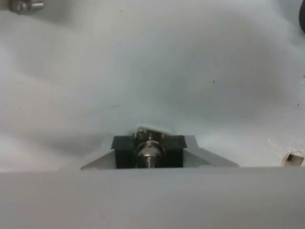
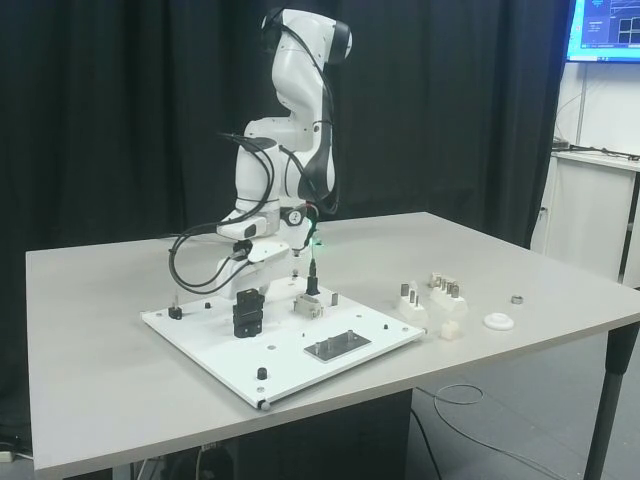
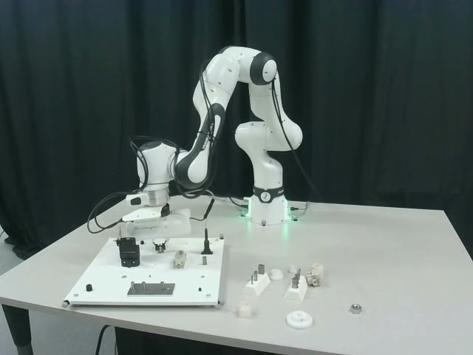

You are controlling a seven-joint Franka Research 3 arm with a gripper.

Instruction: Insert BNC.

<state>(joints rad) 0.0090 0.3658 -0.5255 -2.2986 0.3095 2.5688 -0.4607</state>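
BNC connector [image 1: 148, 151] part hidden, pincer [image 3: 158, 244] obscured

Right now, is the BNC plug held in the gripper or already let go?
Held. In the wrist view the BNC plug sits clamped between the black finger pads of the gripper, hanging above the white board.

Off to one side of the fingers, on the grey table [image 3: 399, 251]: a white gear [image 3: 299, 319], a small metal ring [image 3: 355, 308], white blocks with upright pins [image 3: 257, 282] and a white cube [image 3: 244, 310]. Nearer the fingers, on the white board [image 3: 103, 281]: a black fixture [image 3: 128, 251] and a grey plate with two pegs [image 3: 151, 288]. Behind everything, a black curtain [image 3: 369, 96].
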